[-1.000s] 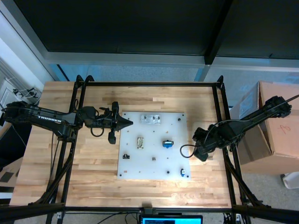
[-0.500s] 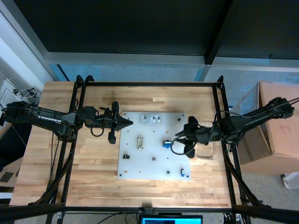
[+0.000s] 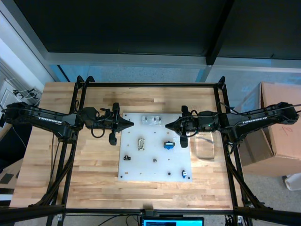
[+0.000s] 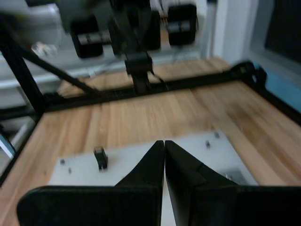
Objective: Remove the RJ45 connector from the taskboard and place in the container
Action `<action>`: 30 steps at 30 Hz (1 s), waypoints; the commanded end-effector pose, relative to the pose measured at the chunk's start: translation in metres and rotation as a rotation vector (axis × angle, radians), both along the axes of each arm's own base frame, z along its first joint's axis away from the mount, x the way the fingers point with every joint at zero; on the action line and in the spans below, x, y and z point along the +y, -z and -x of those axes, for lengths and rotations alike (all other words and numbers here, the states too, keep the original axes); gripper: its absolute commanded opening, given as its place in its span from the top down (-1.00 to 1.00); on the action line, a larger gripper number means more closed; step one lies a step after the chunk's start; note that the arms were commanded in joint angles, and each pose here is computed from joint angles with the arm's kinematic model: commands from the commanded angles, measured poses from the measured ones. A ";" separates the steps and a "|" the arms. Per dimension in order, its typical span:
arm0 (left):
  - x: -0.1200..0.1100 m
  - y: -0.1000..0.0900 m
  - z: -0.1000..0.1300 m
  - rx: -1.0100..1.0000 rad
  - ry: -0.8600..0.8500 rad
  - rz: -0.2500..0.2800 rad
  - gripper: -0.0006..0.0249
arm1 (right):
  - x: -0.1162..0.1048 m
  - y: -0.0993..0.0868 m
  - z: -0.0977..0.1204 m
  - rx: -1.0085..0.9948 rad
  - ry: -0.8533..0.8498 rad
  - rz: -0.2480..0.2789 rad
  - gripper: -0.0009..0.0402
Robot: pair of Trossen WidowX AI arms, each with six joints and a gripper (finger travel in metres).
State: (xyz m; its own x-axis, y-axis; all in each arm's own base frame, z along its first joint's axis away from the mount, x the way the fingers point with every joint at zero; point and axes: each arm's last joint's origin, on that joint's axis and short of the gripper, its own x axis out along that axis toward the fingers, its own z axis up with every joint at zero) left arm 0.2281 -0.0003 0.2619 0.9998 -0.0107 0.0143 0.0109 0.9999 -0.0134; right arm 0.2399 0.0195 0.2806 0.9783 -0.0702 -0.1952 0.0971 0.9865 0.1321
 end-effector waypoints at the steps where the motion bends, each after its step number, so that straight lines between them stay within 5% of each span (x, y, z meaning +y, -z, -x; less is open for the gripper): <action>1: 0.000 0.000 0.000 0.000 0.000 0.000 0.95 | -0.005 0.004 0.000 -0.068 0.002 0.022 0.95; 15: 0.000 0.000 0.000 0.000 0.000 0.000 0.95 | -0.015 0.023 0.008 -0.227 -0.070 0.020 0.96; 30: 0.000 0.000 0.000 0.000 0.000 0.000 0.95 | -0.015 0.023 0.008 -0.227 -0.069 0.021 0.96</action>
State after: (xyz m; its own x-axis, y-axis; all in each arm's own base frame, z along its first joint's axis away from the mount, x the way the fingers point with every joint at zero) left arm 0.2281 -0.0003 0.2619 0.9998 -0.0107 0.0143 0.0109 0.9998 -0.0138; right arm 0.2318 0.0043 0.2574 0.9995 -0.0027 0.0322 -0.0013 0.9925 0.1219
